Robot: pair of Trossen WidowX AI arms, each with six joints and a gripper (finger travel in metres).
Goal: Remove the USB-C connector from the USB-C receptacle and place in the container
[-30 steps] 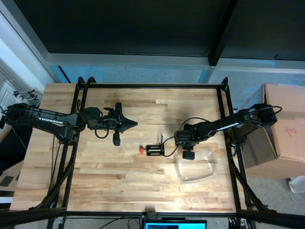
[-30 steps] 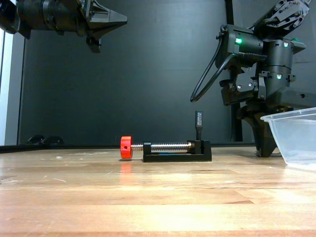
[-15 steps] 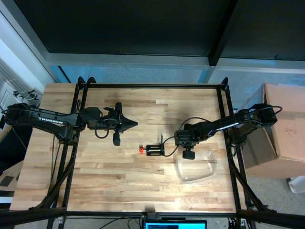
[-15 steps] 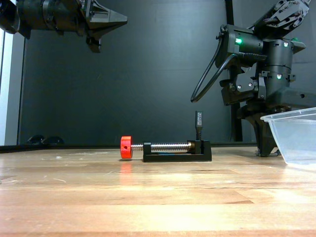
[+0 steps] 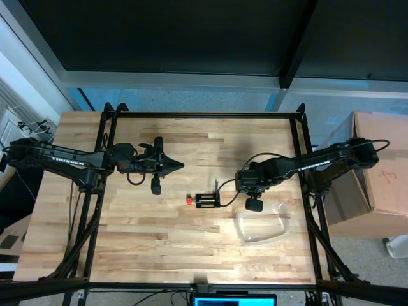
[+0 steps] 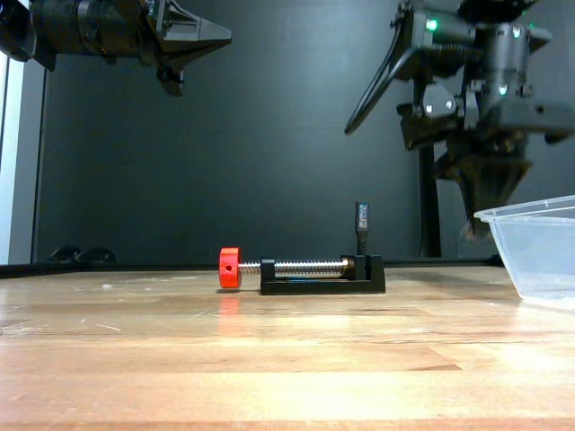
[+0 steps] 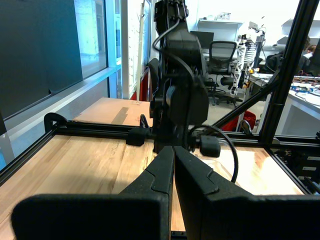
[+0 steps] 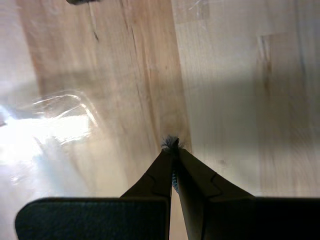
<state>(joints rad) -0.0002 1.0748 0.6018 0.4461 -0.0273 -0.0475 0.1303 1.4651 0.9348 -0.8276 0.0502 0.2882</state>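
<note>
A wooden table (image 5: 159, 236) is seen, with a small black clamp (image 5: 205, 201) set near its centre. A clear plastic container (image 5: 261, 229) is placed at the clamp's four o'clock, apart from it.

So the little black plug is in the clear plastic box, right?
No: low view shows the little black plug upright in the black clamp. Left gripper is high at left; right gripper hangs beside the clear plastic box.
</note>
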